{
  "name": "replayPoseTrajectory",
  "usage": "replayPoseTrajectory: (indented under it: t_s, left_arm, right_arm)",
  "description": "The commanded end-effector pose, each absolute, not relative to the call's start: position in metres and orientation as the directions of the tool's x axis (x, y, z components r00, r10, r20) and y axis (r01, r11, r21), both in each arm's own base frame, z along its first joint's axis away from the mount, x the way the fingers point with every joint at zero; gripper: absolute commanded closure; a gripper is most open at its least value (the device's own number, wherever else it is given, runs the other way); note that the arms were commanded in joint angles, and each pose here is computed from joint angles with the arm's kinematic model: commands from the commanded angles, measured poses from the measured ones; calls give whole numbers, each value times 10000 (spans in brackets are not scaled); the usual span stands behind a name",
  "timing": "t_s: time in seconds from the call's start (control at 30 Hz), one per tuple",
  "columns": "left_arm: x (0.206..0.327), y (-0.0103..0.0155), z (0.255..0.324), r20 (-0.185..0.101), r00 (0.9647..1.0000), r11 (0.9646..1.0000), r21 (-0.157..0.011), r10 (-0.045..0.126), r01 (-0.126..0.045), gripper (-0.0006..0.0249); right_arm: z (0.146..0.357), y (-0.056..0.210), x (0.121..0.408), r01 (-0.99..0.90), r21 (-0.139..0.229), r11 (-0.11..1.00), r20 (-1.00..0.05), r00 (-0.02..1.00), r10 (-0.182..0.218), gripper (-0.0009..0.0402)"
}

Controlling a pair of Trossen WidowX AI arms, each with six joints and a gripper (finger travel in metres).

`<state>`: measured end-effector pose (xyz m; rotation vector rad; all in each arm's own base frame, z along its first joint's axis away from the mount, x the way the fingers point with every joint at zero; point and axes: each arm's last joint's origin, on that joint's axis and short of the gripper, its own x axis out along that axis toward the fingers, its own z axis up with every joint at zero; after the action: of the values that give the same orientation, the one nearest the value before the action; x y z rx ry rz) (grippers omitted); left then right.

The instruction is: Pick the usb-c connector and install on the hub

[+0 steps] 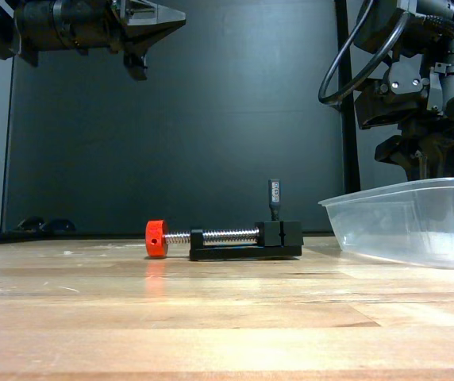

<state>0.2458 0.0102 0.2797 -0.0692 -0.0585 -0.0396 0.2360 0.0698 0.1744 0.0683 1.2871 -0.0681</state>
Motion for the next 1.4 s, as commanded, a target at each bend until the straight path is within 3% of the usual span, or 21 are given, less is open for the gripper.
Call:
replayPoseTrajectory:
  t_s: [0.03, 0.63, 1.4]
  left_arm:
    - [2459, 103, 2798, 598, 9975, 9969, -675, -371, 411, 243]
    - [2459, 102, 2798, 598, 9975, 9969, -675, -375, 415, 243]
    - [2459, 102, 2798, 598, 9975, 9969, -675, -375, 415, 243]
  right_arm:
    - [1746, 700, 2361, 884, 138, 9960, -9600, 2797, -116, 316]
    - [1746, 702, 2360, 876, 136, 9961, -9601, 2794, -115, 389]
    - [1783, 706, 2374, 871, 167, 9961, -9581, 2863, -89, 393]
